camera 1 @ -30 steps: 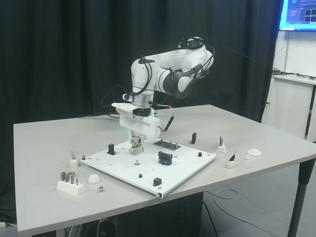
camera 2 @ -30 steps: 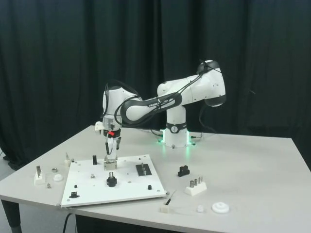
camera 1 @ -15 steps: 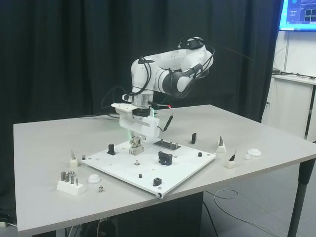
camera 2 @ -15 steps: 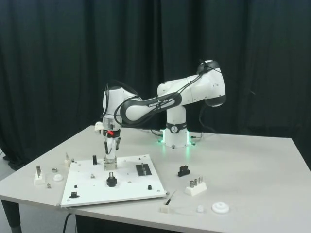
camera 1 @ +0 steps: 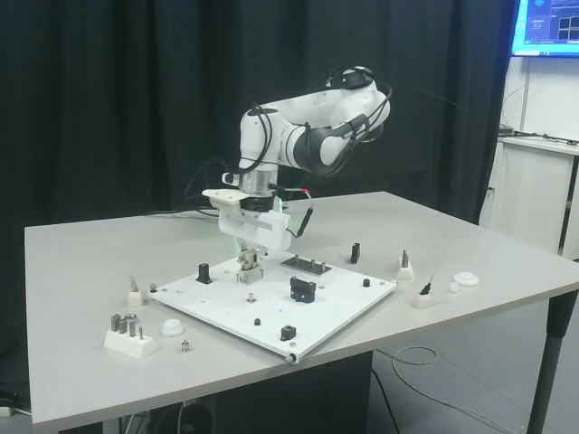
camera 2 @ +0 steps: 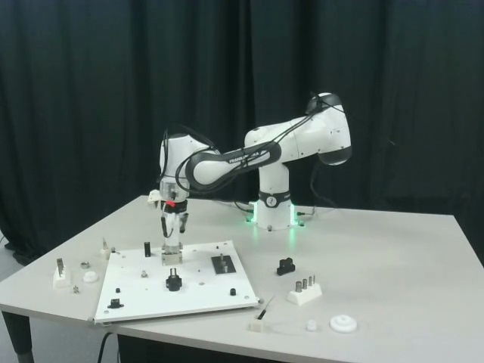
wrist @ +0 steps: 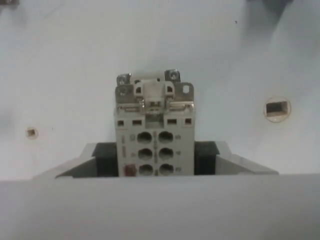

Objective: Insert waterproof.

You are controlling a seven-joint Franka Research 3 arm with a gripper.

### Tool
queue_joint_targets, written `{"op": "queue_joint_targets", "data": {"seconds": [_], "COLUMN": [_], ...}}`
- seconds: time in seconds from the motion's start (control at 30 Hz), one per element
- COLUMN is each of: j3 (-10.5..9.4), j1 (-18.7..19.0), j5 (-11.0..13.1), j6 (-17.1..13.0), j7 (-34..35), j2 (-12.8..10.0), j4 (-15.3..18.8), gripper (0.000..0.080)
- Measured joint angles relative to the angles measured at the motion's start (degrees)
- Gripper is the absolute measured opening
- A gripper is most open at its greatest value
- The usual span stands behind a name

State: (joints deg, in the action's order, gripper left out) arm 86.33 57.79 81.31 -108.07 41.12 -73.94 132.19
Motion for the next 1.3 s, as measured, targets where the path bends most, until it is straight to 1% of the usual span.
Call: {"op": "queue_joint_targets", "data": {"seconds": [0.13, 0.97, 1.3], "j3": [0.1, 0.1, 0.09], "j1": [0.0, -0.6, -0.6], "j5": [0.2, 1.2, 1.3], "j6": [0.4, 0.4, 0.4], "j7": [-0.3, -0.9, -1.3], "j2": [0.0, 0.0, 0.0], "j4": [0.1, 0.2, 0.1], "gripper": [0.0311, 0.0311, 0.0311]}}
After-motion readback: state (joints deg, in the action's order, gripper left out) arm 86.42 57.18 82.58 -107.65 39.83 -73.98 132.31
